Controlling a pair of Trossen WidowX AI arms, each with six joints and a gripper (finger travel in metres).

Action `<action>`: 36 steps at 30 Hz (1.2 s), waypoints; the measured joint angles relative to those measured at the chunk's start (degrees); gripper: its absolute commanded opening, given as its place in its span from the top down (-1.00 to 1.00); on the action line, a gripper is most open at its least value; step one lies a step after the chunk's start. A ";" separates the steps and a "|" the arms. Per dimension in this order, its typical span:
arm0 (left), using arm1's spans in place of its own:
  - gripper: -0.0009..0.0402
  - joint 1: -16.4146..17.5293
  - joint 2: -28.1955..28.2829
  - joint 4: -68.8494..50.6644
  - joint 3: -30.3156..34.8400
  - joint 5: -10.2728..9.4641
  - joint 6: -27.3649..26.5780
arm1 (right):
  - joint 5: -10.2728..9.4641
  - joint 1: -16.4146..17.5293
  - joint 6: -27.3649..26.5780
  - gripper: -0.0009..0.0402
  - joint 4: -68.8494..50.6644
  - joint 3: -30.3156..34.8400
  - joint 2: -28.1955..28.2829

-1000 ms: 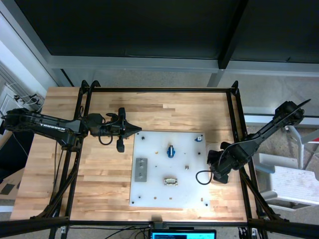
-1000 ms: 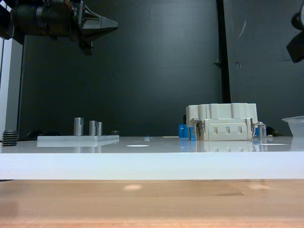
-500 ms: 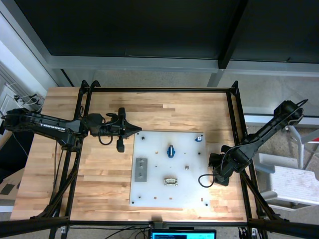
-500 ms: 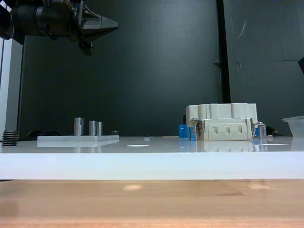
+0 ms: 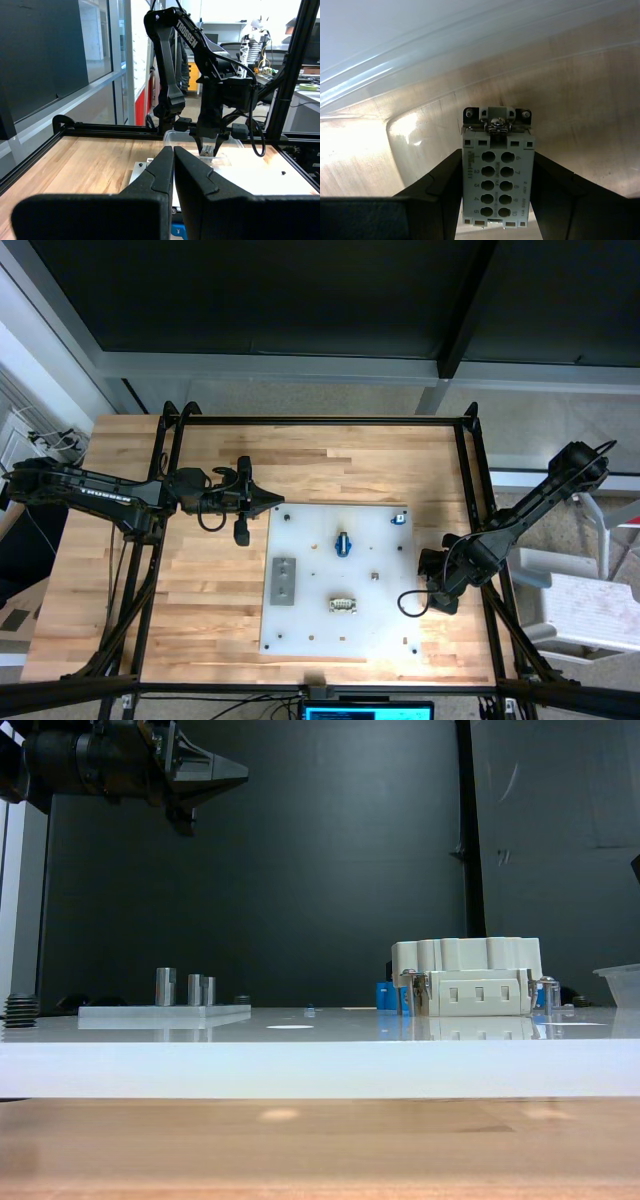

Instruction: Remove the HAN10-E connector and place it in the container

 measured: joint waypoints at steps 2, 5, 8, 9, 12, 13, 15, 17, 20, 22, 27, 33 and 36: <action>0.96 0.00 0.00 -0.02 0.02 0.00 0.02 | 0.00 0.02 0.00 0.64 0.00 0.00 0.00; 0.96 0.00 0.00 0.00 0.02 0.00 0.00 | 0.00 0.07 0.02 0.47 0.00 0.00 0.00; 0.96 0.00 0.00 -0.02 0.02 -0.02 0.00 | 0.04 0.11 0.02 0.28 0.04 0.00 0.02; 0.96 0.00 0.00 -0.02 0.02 0.00 0.02 | 0.09 0.11 0.02 0.21 0.09 0.00 0.02; 0.96 0.00 0.00 -0.02 0.00 0.00 0.02 | 0.22 0.11 0.02 0.03 0.13 0.00 0.02; 0.96 0.00 0.00 -0.02 0.02 -0.02 0.00 | 0.24 0.11 0.02 -0.02 0.15 0.00 0.02; 0.96 0.00 0.00 0.00 0.02 -0.02 0.00 | 0.44 0.11 0.04 -0.12 0.31 0.00 0.02; 0.96 0.00 0.00 0.00 0.02 0.00 0.02 | 0.50 0.13 0.04 -0.19 0.35 0.00 0.02; 0.96 0.00 0.00 0.00 0.00 -0.02 0.00 | 0.66 0.15 0.04 -0.27 0.52 0.00 0.02; 0.96 0.00 0.00 0.00 0.02 0.00 0.02 | 0.66 0.15 0.07 -0.29 0.55 0.00 0.02; 0.96 0.00 0.00 0.00 0.02 0.00 0.00 | 0.63 0.15 0.07 -0.30 0.04 0.44 0.02; 0.96 0.00 0.00 0.00 0.00 0.00 0.00 | 0.59 0.15 0.00 -0.31 -4.83 3.26 -0.24; 0.96 0.00 0.00 0.00 0.00 0.00 0.00 | 0.55 0.20 0.00 -0.30 -6.23 4.92 -1.20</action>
